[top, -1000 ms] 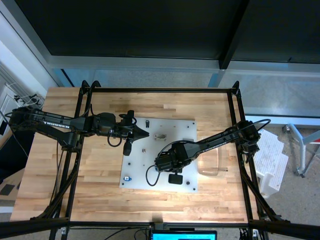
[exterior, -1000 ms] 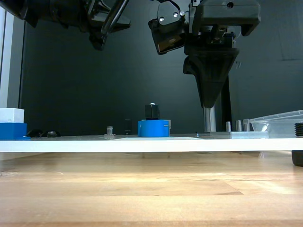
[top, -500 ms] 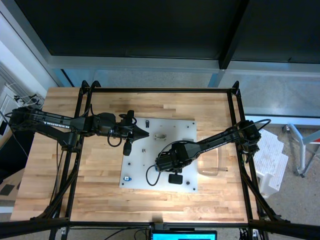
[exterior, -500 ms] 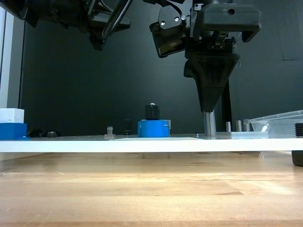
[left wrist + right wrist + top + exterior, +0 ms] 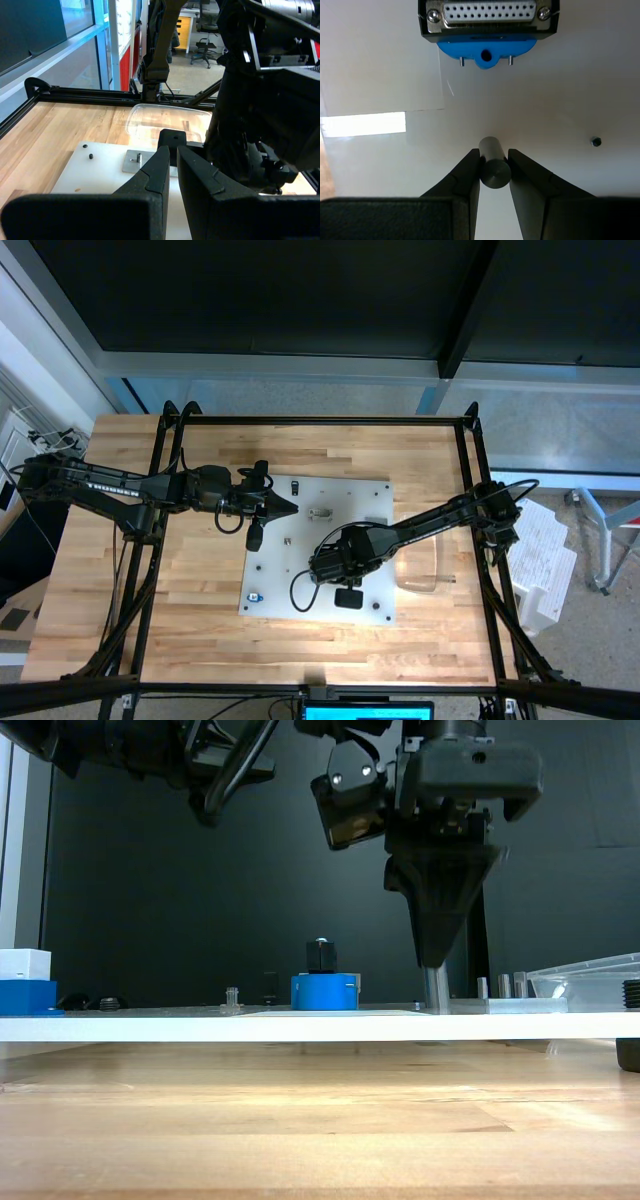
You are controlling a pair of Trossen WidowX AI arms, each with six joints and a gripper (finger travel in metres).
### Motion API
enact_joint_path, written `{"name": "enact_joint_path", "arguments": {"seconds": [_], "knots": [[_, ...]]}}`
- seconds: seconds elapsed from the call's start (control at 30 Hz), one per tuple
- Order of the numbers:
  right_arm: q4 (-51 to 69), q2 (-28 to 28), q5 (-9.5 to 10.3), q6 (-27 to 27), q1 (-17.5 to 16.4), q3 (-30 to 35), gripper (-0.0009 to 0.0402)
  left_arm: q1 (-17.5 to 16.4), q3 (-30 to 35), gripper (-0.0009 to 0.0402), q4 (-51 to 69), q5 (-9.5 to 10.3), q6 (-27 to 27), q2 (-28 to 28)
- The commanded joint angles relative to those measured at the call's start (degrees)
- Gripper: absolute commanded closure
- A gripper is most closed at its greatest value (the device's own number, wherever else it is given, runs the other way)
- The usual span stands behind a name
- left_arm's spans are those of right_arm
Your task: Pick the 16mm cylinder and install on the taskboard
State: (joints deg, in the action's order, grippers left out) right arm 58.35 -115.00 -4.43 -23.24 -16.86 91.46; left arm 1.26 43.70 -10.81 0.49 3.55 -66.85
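The 16mm cylinder, a short grey metal peg, stands upright between the fingers of my right gripper, which is shut on it. In the low view the cylinder hangs from the right gripper with its lower end at the surface of the white taskboard. From above, the right gripper is over the taskboard near its middle. My left gripper hovers over the board's far left part, shut and holding nothing.
A clear plastic tray lies right of the board. On the board stand a blue fitting, a D-sub connector on a blue mount, small pegs and a blue-and-white block. A black frame rings the table.
The right gripper has come down and slightly left with the cylinder, whose lower end now meets the board. The left arm has not moved.
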Motion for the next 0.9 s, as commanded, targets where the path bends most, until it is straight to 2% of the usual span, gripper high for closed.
{"name": "enact_joint_path", "arguments": {"seconds": [0.03, 0.3, 0.7, 0.9], "knots": [[-0.15, 0.15, -0.04, -0.35, -0.04, -0.07, 0.0391, -0.02, 0.04, 0.0373, 0.00, -0.02, 0.00, 0.00], [-0.81, 0.15, -0.04, -0.31, -0.07, -0.61, 0.0378, -0.02, 0.04, 0.0373, 0.00, -0.02, 0.00, 0.00], [-1.09, 0.15, -0.04, -0.55, -0.26, -0.70, 0.0240, 0.00, 0.04, 0.0375, 0.00, -0.02, 0.00, 0.00], [-1.05, 0.28, -0.04, -0.74, -0.42, -0.70, 0.0197, 0.00, 0.04, 0.0374, 0.00, -0.02, 0.00, 0.00]]}}
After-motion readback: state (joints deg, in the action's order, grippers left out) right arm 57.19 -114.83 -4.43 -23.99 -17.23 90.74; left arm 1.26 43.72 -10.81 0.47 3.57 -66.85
